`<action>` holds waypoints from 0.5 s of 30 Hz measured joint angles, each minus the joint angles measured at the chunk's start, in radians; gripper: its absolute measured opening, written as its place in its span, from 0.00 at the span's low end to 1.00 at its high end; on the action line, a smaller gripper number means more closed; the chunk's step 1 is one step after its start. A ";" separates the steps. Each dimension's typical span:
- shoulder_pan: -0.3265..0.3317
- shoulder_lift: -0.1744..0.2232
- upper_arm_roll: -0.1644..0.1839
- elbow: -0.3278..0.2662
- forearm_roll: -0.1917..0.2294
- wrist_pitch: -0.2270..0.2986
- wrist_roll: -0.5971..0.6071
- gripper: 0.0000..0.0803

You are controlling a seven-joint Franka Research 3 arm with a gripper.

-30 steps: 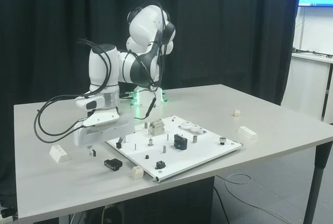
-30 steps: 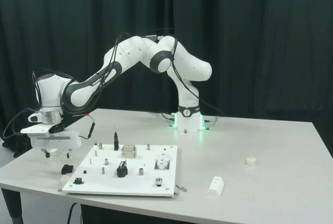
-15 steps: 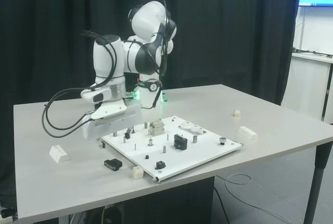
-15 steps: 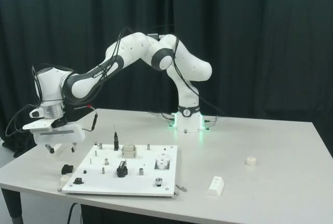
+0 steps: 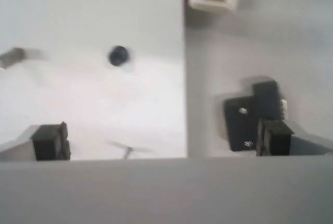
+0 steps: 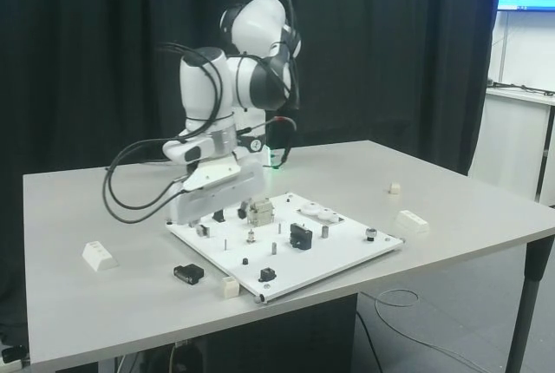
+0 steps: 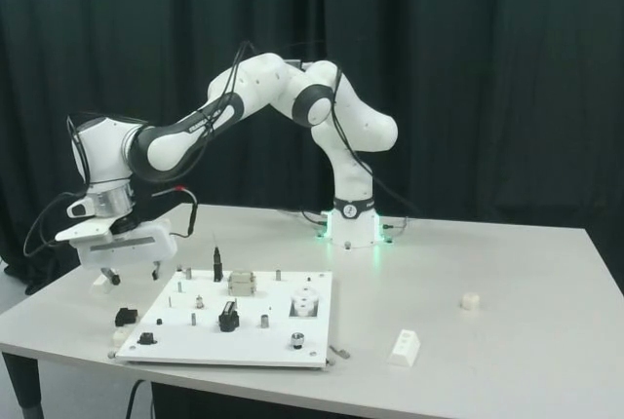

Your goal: Remove square peg 2.

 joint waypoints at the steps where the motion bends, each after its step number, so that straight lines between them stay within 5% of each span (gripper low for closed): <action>1: 0.006 -0.001 0.000 -0.003 0.000 0.000 0.005 1.00; 15: 0.104 -0.012 -0.031 -0.052 0.000 0.001 0.102 1.00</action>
